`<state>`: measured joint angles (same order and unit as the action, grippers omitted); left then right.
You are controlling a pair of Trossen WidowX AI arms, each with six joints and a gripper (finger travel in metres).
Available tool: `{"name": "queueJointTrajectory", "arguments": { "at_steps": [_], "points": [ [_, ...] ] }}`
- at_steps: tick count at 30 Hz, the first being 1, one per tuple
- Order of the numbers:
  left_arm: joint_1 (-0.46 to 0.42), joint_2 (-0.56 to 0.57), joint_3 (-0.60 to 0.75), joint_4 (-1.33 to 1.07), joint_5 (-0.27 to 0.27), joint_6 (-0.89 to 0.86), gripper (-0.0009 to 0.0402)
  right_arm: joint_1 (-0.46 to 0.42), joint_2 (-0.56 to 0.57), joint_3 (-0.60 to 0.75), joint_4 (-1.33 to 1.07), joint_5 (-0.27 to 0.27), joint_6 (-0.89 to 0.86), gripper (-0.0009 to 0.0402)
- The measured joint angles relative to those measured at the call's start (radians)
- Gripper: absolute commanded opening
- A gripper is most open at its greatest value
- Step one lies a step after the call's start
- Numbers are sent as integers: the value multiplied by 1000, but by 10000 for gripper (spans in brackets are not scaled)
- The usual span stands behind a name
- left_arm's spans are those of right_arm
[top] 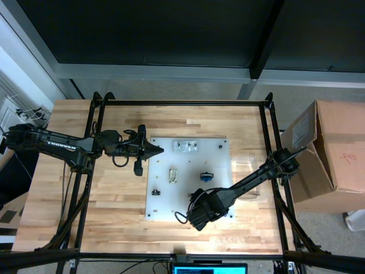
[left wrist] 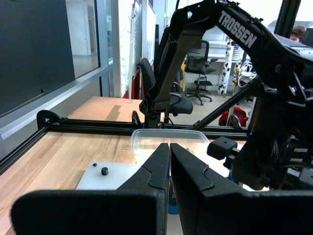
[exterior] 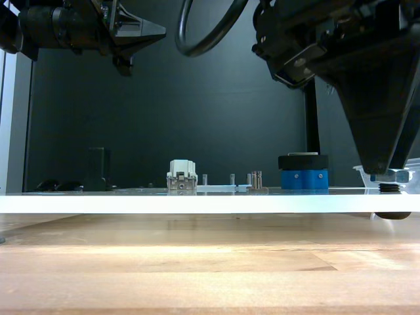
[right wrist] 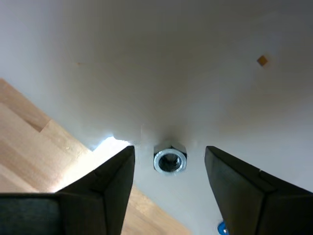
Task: Pick the M12 nut and place it on its threads and fasten
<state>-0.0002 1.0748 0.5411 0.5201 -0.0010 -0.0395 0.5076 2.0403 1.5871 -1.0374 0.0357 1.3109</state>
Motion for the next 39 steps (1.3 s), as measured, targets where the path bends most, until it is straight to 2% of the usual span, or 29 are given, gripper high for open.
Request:
{"name": "queueJointTrajectory", "arguments": {
  "at_steps": [6,10,15,21,25,29,39],
  "points": [
    [0,0,0,0,0,0,0,-15,-56,0,-10,-4,-58,226],
    [0,0,0,0,0,0,0,-25,-91,0,-19,-35,-252,203],
    [0,0,0,0,0,0,0,-26,-105,-3,-53,-37,-580,129],
    [0,0,0,0,0,0,0,-26,-103,-39,-40,-28,-770,-5],
    [0,0,0,0,0,0,0,-23,-102,-66,-26,-29,-793,15],
    [0,0,0,0,0,0,0,-20,-102,-85,-1,-29,-778,-3],
    [0,0,0,0,0,0,0,-10,-102,-142,76,-27,-750,0]
  ]
}}
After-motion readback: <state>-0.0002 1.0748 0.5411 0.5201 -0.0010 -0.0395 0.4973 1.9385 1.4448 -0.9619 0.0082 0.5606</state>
